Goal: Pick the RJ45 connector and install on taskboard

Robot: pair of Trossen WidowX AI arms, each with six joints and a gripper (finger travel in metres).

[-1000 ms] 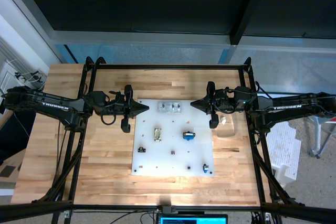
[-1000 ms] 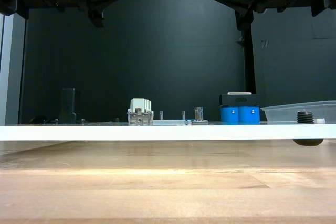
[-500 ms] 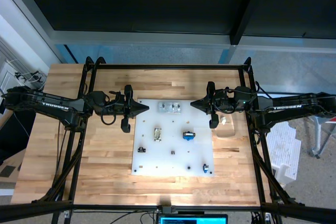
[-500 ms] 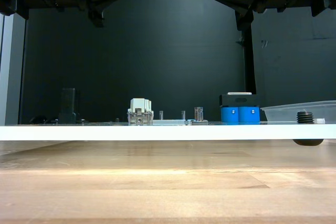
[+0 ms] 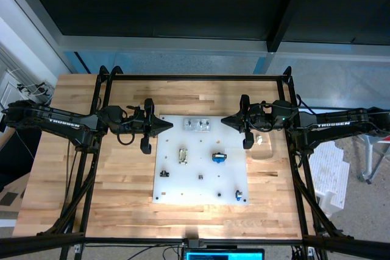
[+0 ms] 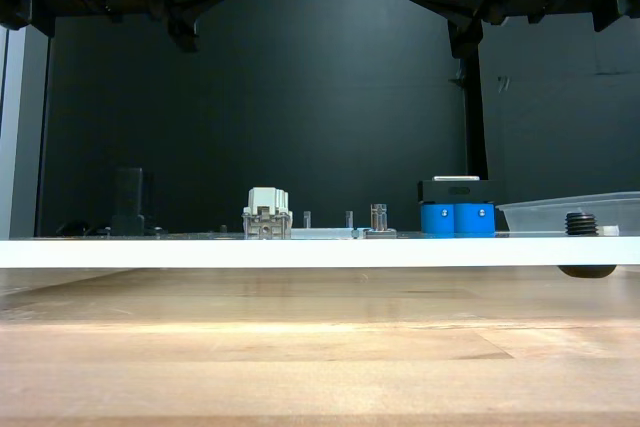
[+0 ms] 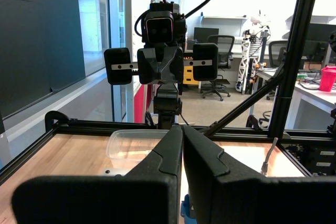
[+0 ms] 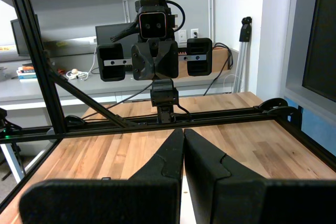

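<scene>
The left gripper (image 5: 168, 124) and right gripper (image 5: 224, 120) both hang high over the far part of the white board (image 5: 183, 184), each with its fingers (image 7: 169, 153) pressed together on nothing. A thin grey cable (image 7: 268, 155) rises by the board's near right corner. The connector therefore probably sits in the blue jack (image 5: 239, 196), though the high view cannot confirm it. If so, insertion looks done, and the next move calls for checking that it is fully seated.

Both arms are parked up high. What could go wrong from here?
1. The high view does not settle whether the connector sits in the blue jack; it may be half seated or absent.
2. In the clear tray I see only the white block, so a retry may find nothing to grasp.
Left gripper and right gripper hang shut, empty, over the white board's far end.
</scene>
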